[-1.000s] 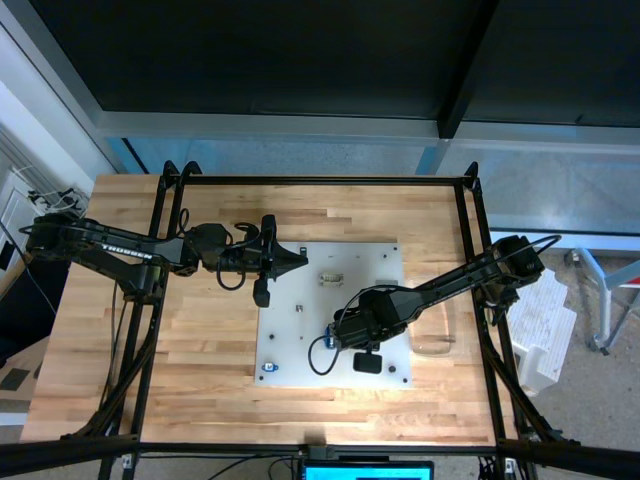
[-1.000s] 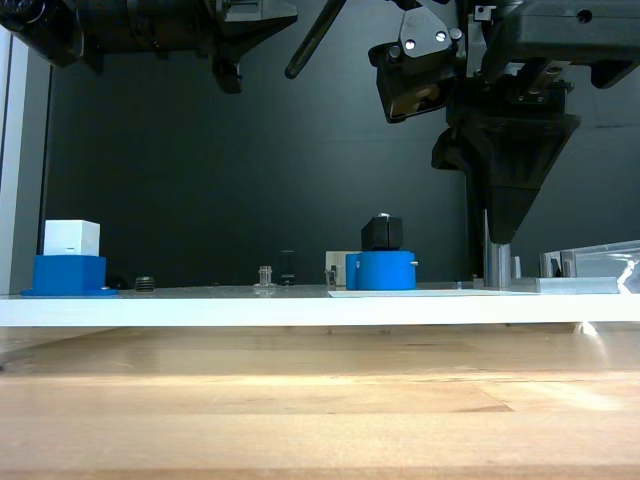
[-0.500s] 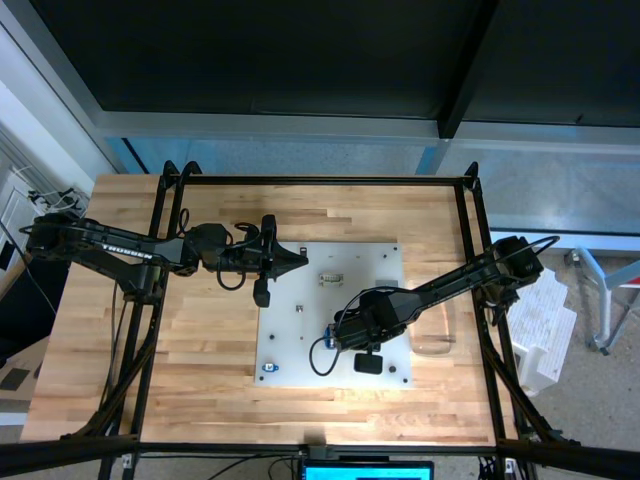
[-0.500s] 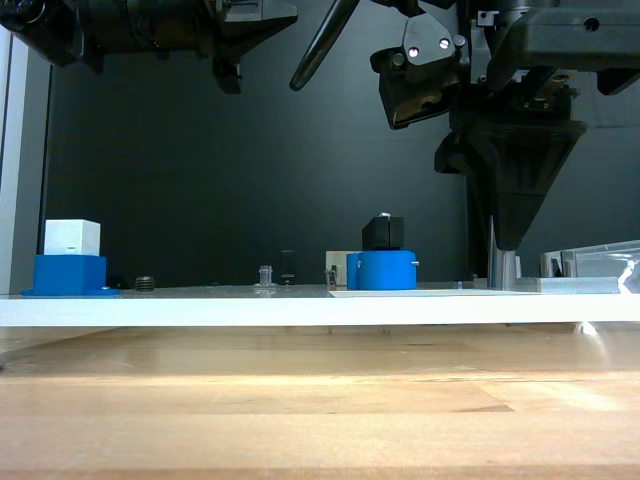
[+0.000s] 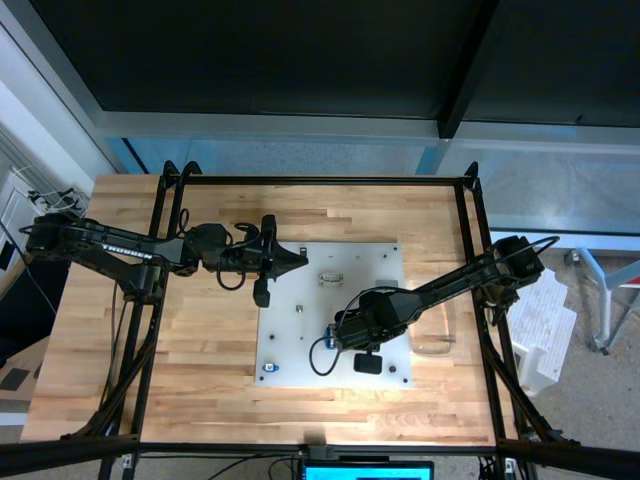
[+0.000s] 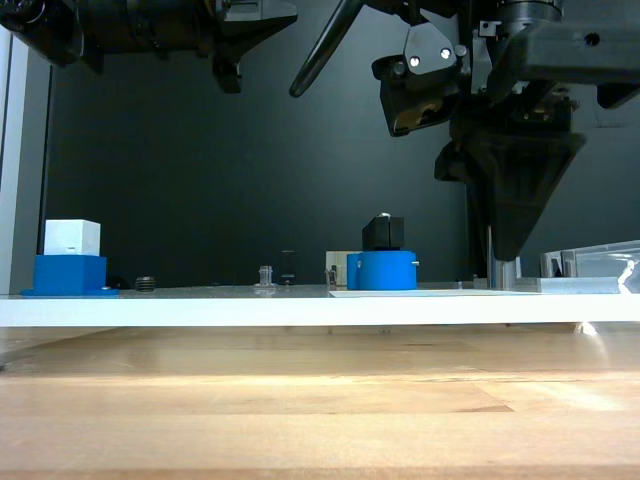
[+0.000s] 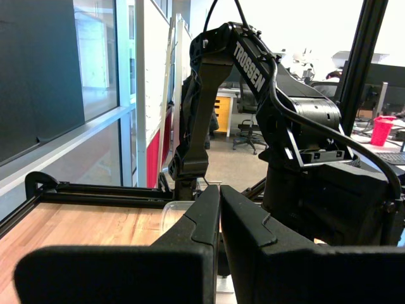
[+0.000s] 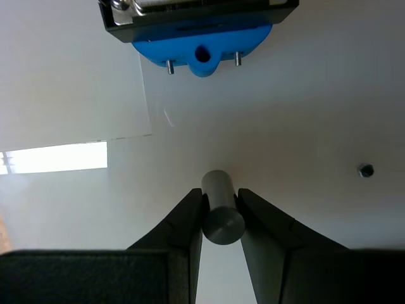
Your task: Pick the 16mm cylinder and install on the taskboard
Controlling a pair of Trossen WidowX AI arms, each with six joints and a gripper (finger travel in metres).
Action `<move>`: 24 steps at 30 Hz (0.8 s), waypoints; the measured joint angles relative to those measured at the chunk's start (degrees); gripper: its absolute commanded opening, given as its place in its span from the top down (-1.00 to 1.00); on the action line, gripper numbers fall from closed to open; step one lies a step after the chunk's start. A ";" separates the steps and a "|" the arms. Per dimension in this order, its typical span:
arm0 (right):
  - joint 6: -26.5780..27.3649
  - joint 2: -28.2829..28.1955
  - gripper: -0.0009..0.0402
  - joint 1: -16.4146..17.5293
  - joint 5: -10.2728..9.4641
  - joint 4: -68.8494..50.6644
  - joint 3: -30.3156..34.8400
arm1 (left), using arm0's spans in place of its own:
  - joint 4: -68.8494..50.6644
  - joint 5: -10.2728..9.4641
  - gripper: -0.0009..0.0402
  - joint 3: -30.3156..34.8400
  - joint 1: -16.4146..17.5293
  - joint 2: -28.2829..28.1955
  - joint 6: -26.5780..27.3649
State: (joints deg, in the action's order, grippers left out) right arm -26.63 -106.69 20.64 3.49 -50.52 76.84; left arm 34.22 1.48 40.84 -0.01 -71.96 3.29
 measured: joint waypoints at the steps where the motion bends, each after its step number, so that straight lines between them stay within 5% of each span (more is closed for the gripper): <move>1: 0.00 -0.11 0.90 0.00 0.00 0.33 -0.17 | 0.00 0.00 0.96 0.02 0.00 0.00 0.00; 16: 0.11 -1.46 0.88 0.00 -0.09 2.19 -0.35 | -0.04 0.00 0.96 0.02 0.00 0.00 0.00; 24: 0.15 -1.46 0.44 0.04 0.96 2.51 -0.33 | -0.07 0.00 0.96 0.02 0.00 0.00 0.00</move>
State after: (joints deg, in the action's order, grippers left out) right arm -26.48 -108.16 20.69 4.45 -48.01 76.51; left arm 34.15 1.48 40.86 -0.01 -71.96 3.29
